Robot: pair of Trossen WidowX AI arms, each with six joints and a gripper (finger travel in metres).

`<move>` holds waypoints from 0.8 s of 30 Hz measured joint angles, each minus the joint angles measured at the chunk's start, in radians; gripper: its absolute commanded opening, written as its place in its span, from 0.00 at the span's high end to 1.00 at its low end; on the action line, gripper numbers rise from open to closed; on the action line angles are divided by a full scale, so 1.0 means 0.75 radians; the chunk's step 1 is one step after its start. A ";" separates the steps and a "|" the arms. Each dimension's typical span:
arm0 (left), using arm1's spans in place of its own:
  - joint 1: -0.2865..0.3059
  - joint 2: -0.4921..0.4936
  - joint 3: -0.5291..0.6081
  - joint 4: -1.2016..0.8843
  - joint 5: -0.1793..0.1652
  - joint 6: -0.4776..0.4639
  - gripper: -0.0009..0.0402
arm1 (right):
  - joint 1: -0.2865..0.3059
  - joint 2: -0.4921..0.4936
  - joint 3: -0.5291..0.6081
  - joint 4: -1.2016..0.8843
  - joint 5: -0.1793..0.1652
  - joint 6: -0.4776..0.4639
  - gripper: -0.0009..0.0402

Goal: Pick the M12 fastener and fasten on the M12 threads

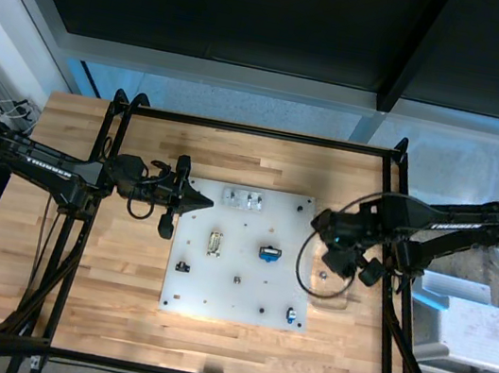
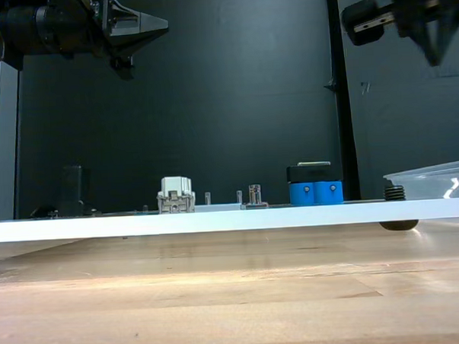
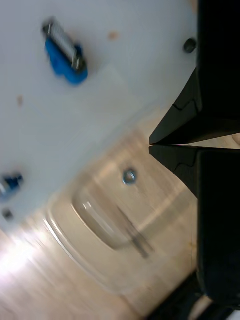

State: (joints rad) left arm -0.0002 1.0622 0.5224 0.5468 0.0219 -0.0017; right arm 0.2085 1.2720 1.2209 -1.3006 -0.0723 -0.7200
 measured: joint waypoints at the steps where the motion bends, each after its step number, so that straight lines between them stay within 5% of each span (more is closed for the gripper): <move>1: 0.000 0.000 0.001 0.000 0.000 -0.001 0.98 | 0.023 0.007 -0.005 -0.006 0.001 -0.018 0.98; 9: 0.000 0.000 0.000 0.000 0.001 -0.001 0.98 | 0.116 0.114 -0.030 -0.029 0.013 -0.117 0.97; 14: 0.000 0.000 0.001 0.000 0.000 -0.001 0.98 | 0.124 0.131 -0.077 0.004 0.119 -0.259 0.91; 24: 0.000 0.000 0.001 0.000 0.000 0.000 0.98 | 0.135 0.131 -0.255 0.194 0.122 -0.371 0.71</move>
State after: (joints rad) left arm -0.0002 1.0622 0.5228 0.5468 0.0219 -0.0017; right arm 0.3096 1.3701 1.0294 -1.1549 0.0193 -0.9985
